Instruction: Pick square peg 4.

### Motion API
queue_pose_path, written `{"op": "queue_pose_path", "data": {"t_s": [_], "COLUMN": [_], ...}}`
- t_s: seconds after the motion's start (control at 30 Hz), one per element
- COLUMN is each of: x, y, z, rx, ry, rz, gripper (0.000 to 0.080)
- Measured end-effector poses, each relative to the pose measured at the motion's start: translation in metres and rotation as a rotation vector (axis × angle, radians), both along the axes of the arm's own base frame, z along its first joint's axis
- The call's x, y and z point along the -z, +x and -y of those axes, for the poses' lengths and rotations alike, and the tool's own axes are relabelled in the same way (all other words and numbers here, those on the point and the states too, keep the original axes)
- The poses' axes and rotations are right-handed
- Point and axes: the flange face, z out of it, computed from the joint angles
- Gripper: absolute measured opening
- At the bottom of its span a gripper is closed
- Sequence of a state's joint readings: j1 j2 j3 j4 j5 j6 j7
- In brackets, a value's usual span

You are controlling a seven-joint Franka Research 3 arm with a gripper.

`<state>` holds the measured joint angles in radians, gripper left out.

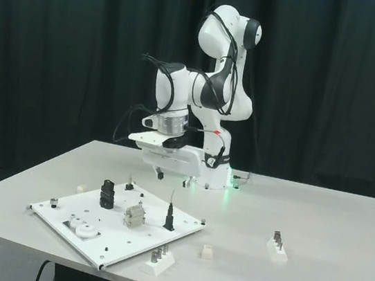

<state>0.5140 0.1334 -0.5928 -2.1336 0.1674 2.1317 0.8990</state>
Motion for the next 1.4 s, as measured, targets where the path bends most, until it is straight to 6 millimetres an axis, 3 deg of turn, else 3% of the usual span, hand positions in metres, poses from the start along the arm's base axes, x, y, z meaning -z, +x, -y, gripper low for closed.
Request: {"op": "queue_pose_path", "data": {"t_s": [1.4], "x": [-0.015], "y": [0.009], "z": [0.003], "rx": [-0.047], "ry": [-0.028], "rz": [0.03], "gripper": [0.08]}}
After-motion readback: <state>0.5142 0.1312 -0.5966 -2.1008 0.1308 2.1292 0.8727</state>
